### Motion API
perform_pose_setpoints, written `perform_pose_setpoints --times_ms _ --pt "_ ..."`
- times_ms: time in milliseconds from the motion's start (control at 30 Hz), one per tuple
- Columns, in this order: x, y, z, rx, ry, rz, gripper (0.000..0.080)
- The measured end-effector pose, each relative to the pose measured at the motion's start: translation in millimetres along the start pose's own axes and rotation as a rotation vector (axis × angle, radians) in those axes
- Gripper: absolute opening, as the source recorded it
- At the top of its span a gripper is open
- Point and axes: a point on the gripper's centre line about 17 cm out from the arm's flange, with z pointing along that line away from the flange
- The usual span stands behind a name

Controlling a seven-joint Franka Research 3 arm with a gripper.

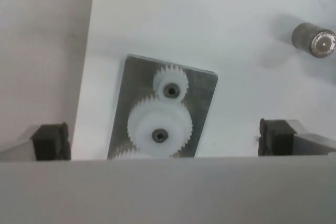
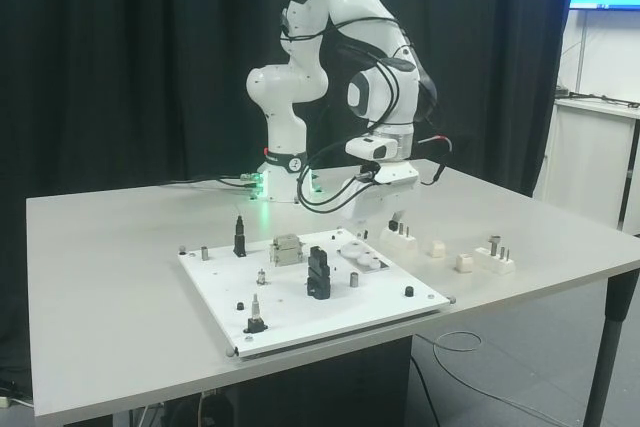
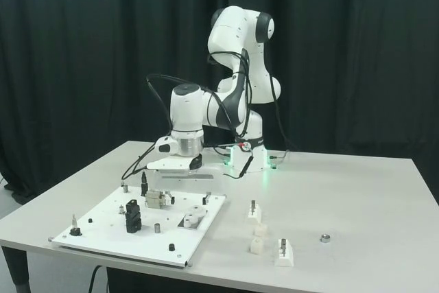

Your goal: Pick square peg 3.

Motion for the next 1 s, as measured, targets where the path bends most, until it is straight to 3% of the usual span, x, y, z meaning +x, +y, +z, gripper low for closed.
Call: perform_pose_setpoints --times_ms 333,500,667,1000 --pt "3 -7 -7.8 0.003 0.005 -0.010 0.0800" --pt "2 -8 -10.2 0.007 -0.002 -0.003 0.0800" --pt "2 -8 -14.4 0.013 -0.013 0.074 0.0800" --pt "2 -12 -27.9 0.023 -0.023 0.073 0.0800"
